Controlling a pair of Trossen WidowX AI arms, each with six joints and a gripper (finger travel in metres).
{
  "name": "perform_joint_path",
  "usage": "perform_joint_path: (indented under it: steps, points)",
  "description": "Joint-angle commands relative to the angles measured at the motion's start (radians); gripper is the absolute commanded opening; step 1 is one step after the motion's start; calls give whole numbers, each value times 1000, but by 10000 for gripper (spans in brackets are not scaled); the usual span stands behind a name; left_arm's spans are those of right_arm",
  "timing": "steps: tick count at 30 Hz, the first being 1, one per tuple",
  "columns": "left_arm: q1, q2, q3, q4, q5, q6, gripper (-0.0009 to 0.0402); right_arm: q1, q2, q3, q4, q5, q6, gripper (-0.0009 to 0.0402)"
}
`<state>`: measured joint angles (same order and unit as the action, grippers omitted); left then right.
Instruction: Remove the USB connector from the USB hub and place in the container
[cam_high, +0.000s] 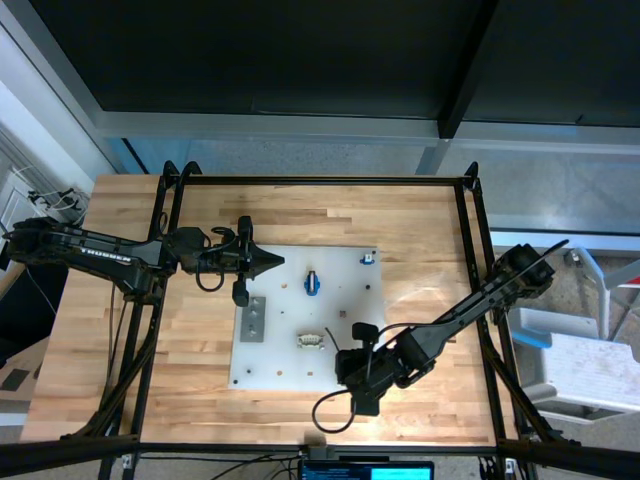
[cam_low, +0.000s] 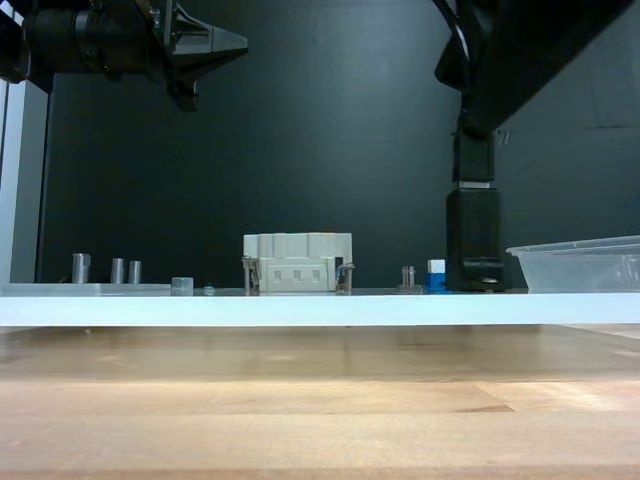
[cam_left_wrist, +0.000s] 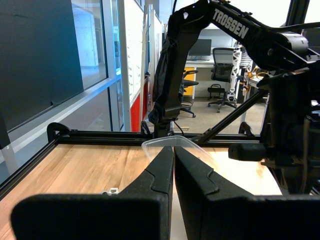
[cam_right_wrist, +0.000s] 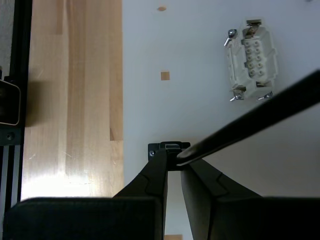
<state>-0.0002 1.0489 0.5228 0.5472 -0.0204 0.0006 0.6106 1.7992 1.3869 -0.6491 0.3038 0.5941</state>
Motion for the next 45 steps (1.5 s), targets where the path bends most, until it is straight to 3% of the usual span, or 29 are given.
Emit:
perform_joint_path:
  steps: [1, 4, 10, 13, 16, 22, 30, 45]
  points:
    - [0, 0, 0, 0, 0, 0, 1, 16, -22, -27, 17, 39, 10, 0]
    - [0, 0, 0, 0, 0, 0, 1, 28, -27, -36, 29, 64, 11, 0]
    - [0, 0, 0, 0, 0, 0, 1, 32, -27, -36, 30, 66, 7, 0]
    - [0, 0, 0, 0, 0, 0, 1, 31, -27, -36, 26, 50, 2, 0]
    - [0, 0, 0, 0, 0, 0, 1, 21, -24, -32, 18, 7, 0, 0]
    - [0, 0, 0, 0, 0, 0, 1, 2, 6, 31, -59, 4, -46, 0]
    - [0, 0, 0, 0, 0, 0, 1, -26, 60, 117, -134, -44, -87, 0]
    - [0, 0, 0, 0, 0, 0, 1, -28, 60, 130, -178, -60, -71, 0]
